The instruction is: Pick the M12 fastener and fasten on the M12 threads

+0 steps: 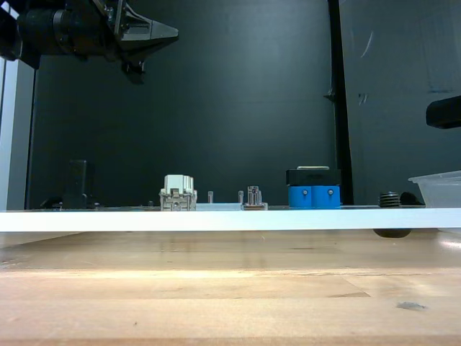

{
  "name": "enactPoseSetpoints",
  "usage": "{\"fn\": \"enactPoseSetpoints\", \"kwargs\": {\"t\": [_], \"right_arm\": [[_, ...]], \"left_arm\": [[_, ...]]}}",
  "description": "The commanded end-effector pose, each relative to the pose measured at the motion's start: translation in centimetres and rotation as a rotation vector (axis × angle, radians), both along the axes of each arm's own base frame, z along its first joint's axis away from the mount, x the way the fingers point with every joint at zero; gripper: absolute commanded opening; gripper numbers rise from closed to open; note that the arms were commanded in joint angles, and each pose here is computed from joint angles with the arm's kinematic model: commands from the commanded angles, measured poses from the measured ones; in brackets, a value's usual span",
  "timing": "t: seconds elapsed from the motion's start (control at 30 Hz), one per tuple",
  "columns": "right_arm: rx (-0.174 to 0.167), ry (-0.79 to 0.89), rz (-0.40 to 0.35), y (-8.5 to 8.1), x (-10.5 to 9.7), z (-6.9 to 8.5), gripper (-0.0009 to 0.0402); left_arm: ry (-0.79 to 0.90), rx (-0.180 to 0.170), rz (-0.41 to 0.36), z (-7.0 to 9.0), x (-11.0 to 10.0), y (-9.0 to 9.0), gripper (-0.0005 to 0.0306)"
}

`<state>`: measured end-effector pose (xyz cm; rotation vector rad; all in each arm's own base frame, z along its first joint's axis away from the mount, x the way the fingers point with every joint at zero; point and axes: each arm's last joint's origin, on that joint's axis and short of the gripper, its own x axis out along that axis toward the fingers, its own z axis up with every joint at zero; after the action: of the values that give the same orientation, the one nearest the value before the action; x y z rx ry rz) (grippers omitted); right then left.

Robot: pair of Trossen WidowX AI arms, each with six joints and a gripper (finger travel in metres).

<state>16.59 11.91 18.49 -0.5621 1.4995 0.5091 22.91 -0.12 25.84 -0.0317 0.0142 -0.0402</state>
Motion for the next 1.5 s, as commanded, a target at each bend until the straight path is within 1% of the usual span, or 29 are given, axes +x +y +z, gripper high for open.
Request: {"fn": "enactPoseSetpoints", "kwargs": {"t": [0.03, 0.33, 0.9, 0.93, 1.03, 1.07, 1.13, 1.2, 1.3, 1.4, 1.5], "right_arm": [[0.010, -0.014, 0.006, 0.1, 0.0, -0.6, 0.0207], [0.017, -0.023, 0.036, 0.3, -0.5, -1.5, 0.0217], [0.018, -0.017, 0.041, 0.3, -0.6, -1.6, 0.0215], [0.017, -0.016, 0.050, 0.3, -0.6, -1.6, 0.0215], [0.015, -0.006, 0.111, 0.3, -0.7, -1.5, 0.0215], [0.014, -0.005, 0.146, 0.3, -0.7, -1.5, 0.0215], [0.011, -0.002, 0.246, 0.3, -0.7, -1.5, 0.0215], [0.007, 0.002, 0.368, 0.3, -0.7, -1.6, 0.0215], [0.003, 0.006, 0.526, 0.3, -0.8, -1.6, 0.0215], [-0.004, 0.008, 0.641, 0.3, -0.8, -1.6, 0.0215], [-0.011, 0.015, 0.727, 0.2, -0.8, -1.7, 0.0215]], "left_arm": [[0.001, 0.000, 0.000, 0.0, 0.0, 0.0, 0.0000], [0.001, 0.000, 0.000, 0.0, 0.0, 0.0, 0.0000], [0.001, 0.000, 0.000, 0.0, 0.0, 0.0, 0.0000], [0.001, 0.000, 0.000, 0.0, 0.0, 0.0, 0.0000], [0.001, 0.000, 0.000, 0.0, 0.0, 0.0, 0.0000], [0.001, 0.000, 0.000, 0.0, 0.0, 0.0, 0.0000], [0.001, 0.000, 0.000, 0.0, 0.0, 0.0, 0.0000], [0.001, 0.000, 0.000, 0.0, 0.0, 0.0, 0.0000], [0.001, 0.000, 0.000, 0.0, 0.0, 0.0, 0.0000], [0.001, 0.000, 0.000, 0.0, 0.0, 0.0, 0.0000], [0.001, 0.000, 0.000, 0.0, 0.0, 0.0, 0.0000]]}}
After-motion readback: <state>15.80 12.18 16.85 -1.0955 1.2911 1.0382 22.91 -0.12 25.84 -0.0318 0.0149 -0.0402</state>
